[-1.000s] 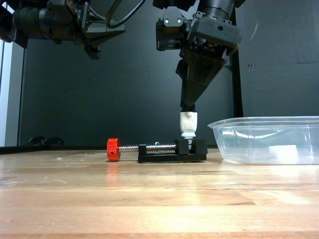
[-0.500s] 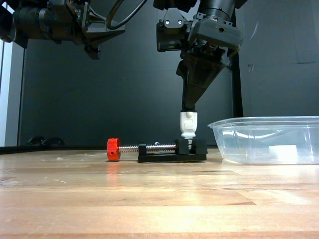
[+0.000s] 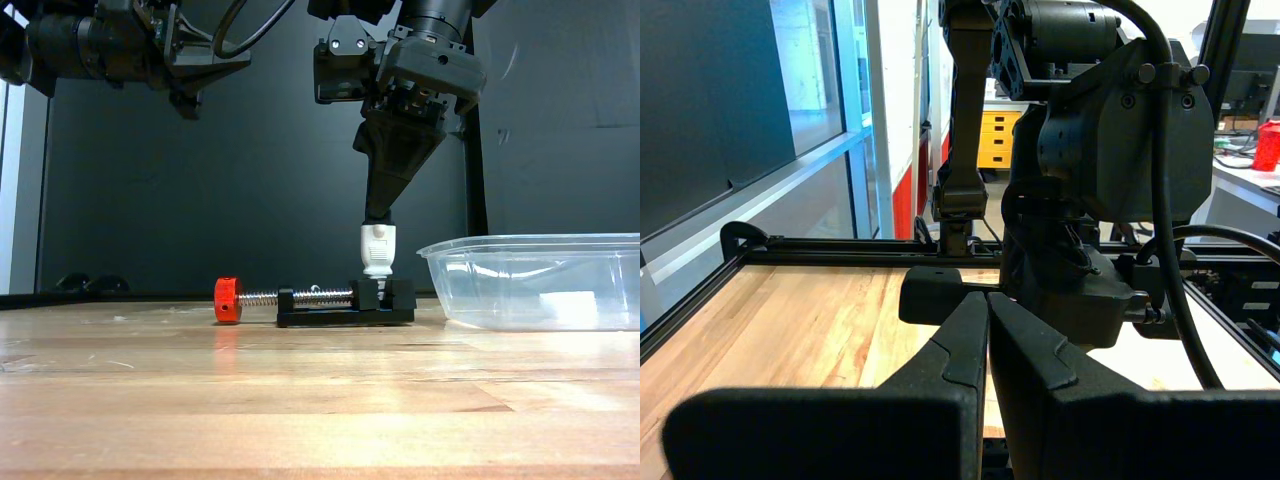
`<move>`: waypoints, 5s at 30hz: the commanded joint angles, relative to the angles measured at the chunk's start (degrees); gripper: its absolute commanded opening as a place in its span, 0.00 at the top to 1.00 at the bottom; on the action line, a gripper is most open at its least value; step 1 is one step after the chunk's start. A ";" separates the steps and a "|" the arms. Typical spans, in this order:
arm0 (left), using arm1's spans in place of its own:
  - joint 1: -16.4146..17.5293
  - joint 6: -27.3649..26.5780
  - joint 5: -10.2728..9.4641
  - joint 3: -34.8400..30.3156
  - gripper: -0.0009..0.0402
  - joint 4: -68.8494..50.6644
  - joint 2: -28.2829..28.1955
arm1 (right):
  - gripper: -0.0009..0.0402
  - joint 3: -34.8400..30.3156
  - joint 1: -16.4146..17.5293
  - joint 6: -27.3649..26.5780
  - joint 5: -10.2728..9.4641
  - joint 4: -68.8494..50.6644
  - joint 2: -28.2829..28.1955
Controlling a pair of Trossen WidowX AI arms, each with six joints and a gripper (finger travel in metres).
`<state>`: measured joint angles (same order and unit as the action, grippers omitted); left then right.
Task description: Remove the power plug from the receptacle and place in the container
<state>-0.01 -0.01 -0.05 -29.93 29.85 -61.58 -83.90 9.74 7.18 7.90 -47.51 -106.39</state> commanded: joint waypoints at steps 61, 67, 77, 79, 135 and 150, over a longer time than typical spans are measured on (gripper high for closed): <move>0.00 0.00 0.02 -0.02 0.98 0.00 -0.02 | 0.98 14.71 3.74 6.10 0.13 2.03 15.10; 0.02 0.00 0.02 -0.02 0.98 0.00 -0.02 | 0.98 22.16 4.90 7.61 0.13 6.05 19.06; 0.02 0.00 0.02 -0.02 0.98 0.02 -0.02 | 0.98 30.51 5.62 8.87 0.07 11.74 22.12; 0.00 0.00 0.02 -0.02 0.98 0.02 -0.02 | 0.98 31.78 5.77 8.92 0.09 12.37 22.58; 0.00 0.00 0.02 -0.02 0.98 0.02 -0.02 | 0.52 35.87 5.60 11.34 0.13 11.30 38.25; 0.02 0.00 0.02 -0.02 0.98 0.02 -0.02 | 0.90 33.31 -3.52 -2.64 1.49 26.18 42.23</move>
<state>-0.01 -0.01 -0.05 -29.93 29.85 -61.58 -50.96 7.03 5.39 9.45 -23.38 -64.71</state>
